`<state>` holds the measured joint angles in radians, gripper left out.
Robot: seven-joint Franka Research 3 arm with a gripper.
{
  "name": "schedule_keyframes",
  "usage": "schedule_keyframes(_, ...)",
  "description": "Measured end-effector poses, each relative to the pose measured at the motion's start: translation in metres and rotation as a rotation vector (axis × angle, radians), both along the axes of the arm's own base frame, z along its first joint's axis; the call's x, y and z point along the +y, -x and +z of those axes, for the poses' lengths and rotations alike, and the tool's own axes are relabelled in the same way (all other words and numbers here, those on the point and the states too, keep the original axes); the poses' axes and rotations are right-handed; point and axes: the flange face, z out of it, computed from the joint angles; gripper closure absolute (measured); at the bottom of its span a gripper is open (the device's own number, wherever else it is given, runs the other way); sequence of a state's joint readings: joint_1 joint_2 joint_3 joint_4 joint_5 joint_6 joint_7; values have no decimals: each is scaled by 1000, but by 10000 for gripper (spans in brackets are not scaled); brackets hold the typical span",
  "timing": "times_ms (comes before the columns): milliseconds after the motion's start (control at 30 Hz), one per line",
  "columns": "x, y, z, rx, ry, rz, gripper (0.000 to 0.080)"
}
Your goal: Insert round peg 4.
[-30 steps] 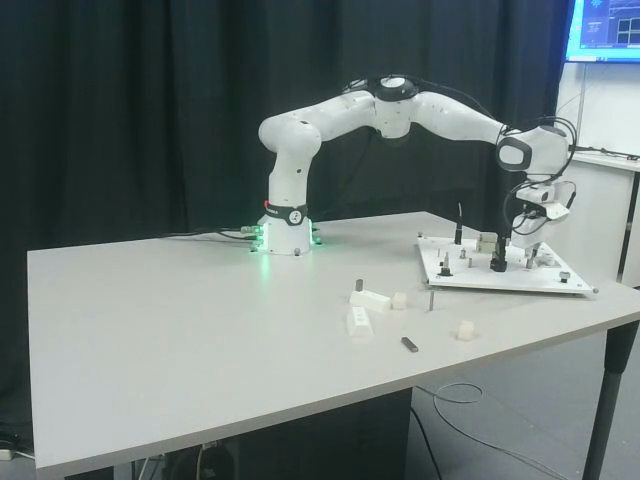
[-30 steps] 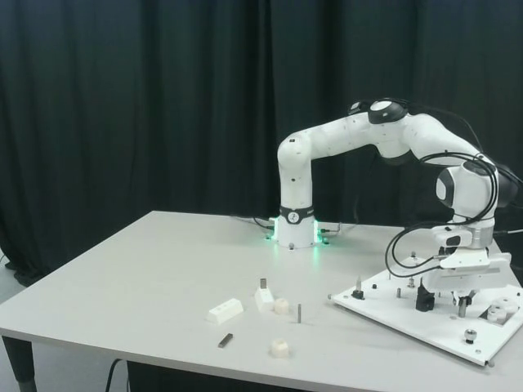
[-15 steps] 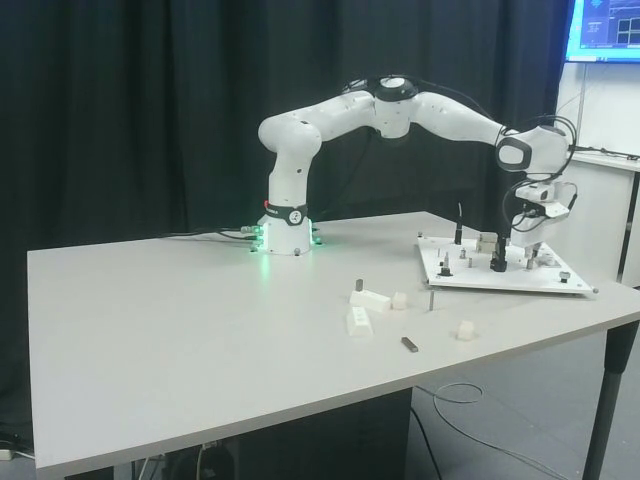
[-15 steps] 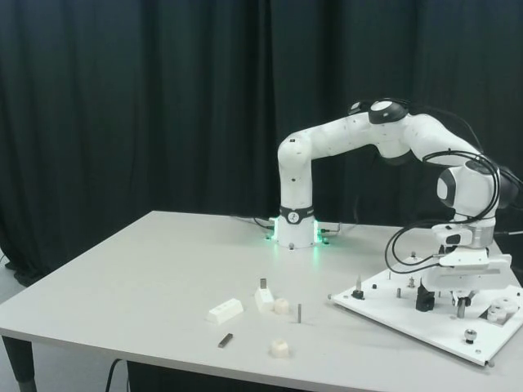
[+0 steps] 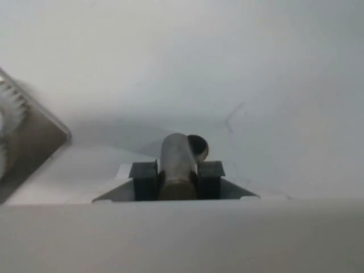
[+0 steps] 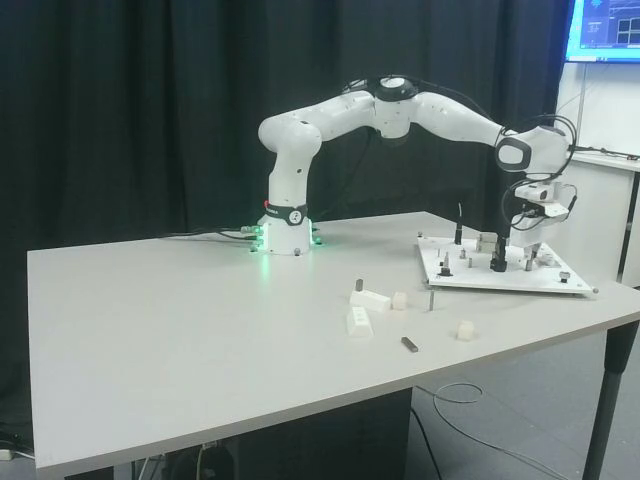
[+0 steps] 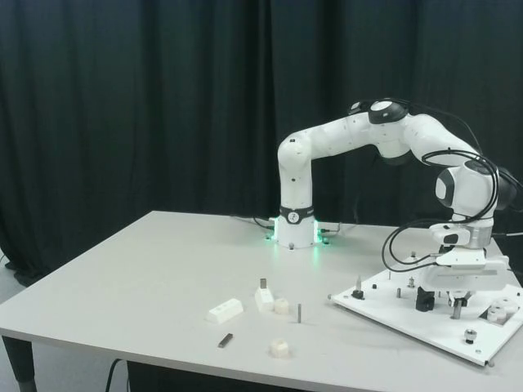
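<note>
The round peg (image 5: 177, 162) is clamped between the two black fingers (image 5: 144, 179) of the gripper (image 5: 177, 181), so the pick-up part of the task is judged to be done. In the wrist view the peg's lower end is seen just beside a dark round hole (image 5: 199, 145) in the white board (image 5: 273, 85), partly covering it; whether the tip is already over the hole's mouth cannot be told. In the second room view the peg (image 7: 457, 307) is held upright below the gripper (image 7: 458, 296), above the white board (image 7: 392, 309) and apparently not yet seated in it.

What is left, as judged from these views: the peg's tip is to be centred over the hole, lowered until it is seated, and then released.

Beside the board, towards the arm's green-lit base (image 6: 285, 236), several loose parts are lying on the grey table (image 6: 180, 320): white blocks (image 6: 368, 298), a thin upright pin (image 6: 431, 299) and a small dark bar (image 6: 408, 343). None of them is touched. Other pegs and fixtures (image 6: 497, 262) are standing on the board near the gripper (image 6: 528, 232).
</note>
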<state>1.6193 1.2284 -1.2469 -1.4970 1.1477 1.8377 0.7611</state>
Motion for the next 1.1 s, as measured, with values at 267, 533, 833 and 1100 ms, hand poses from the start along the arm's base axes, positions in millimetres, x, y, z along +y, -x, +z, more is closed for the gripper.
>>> schedule_keyframes(267,-2,-1,0,-3,15,-1,658)
schedule_keyframes(533,-5,-1,0,-4,24,-3,658)
schedule_keyframes(833,-6,-1,0,0,23,-8,658)
schedule_keyframes(1100,-4,1,-1,1,21,-15,658)
